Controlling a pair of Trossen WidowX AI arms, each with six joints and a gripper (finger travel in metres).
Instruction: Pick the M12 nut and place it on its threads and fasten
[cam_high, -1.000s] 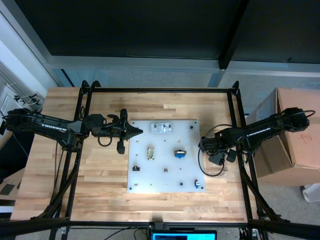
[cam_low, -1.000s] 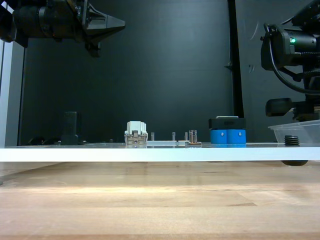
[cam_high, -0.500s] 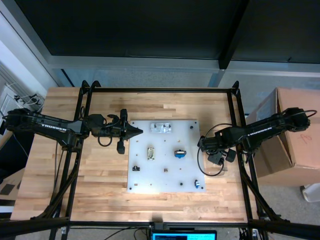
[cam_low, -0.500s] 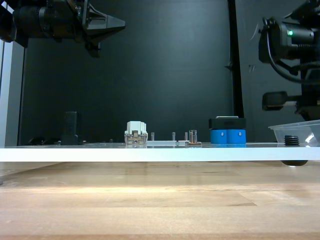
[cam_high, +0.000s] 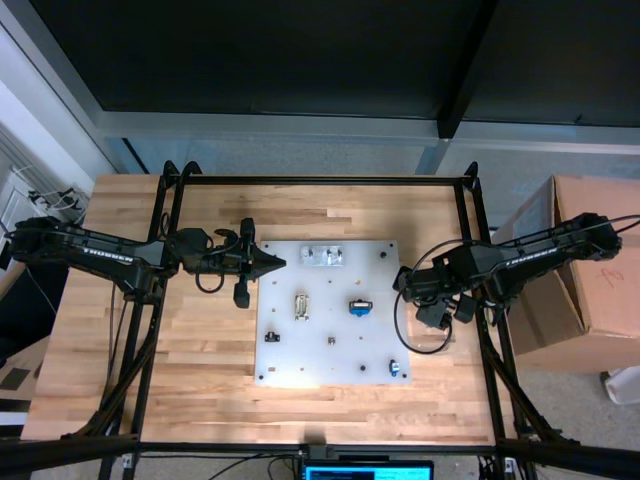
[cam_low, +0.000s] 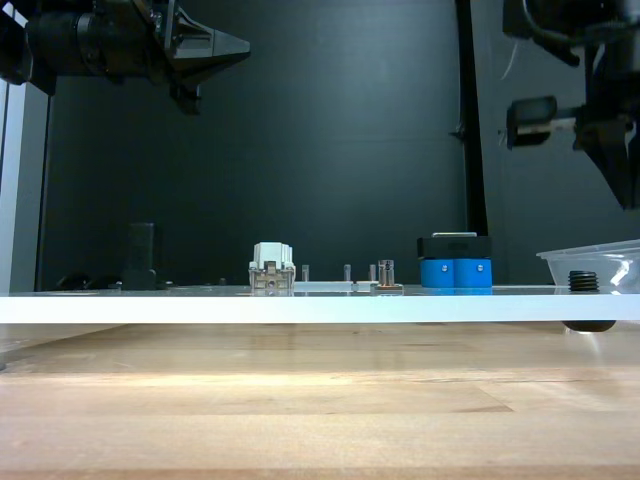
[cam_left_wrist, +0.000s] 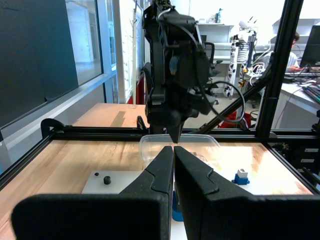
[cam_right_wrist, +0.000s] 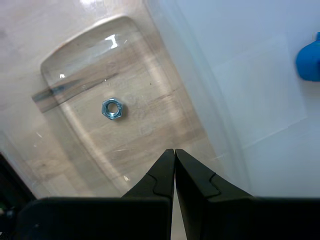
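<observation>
M12 nut (cam_right_wrist: 112, 108): lying free and flat inside the clear tray (cam_right_wrist: 75, 40)
Stud (cam_low: 583, 282): bare, ribs showing
Right gripper (cam_right_wrist: 174, 152): fingers pressed together, empty, above the tray
Left gripper (cam_left_wrist: 173, 149): fingers together, empty, raised at the board (cam_high: 330, 335) left edge

Nut (cam_right_wrist: 112, 108) too small to find from above; low view cuts clear tray (cam_low: 600, 262) off at right edge.

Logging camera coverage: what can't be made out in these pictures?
High view: M12 nut, free in clear tray, too small; right gripper, shut above it, covers part.
Low view: right edge cuts tray and right gripper.
Left wrist view: left gripper, shut above left edge of board, hides mid-board.
</observation>
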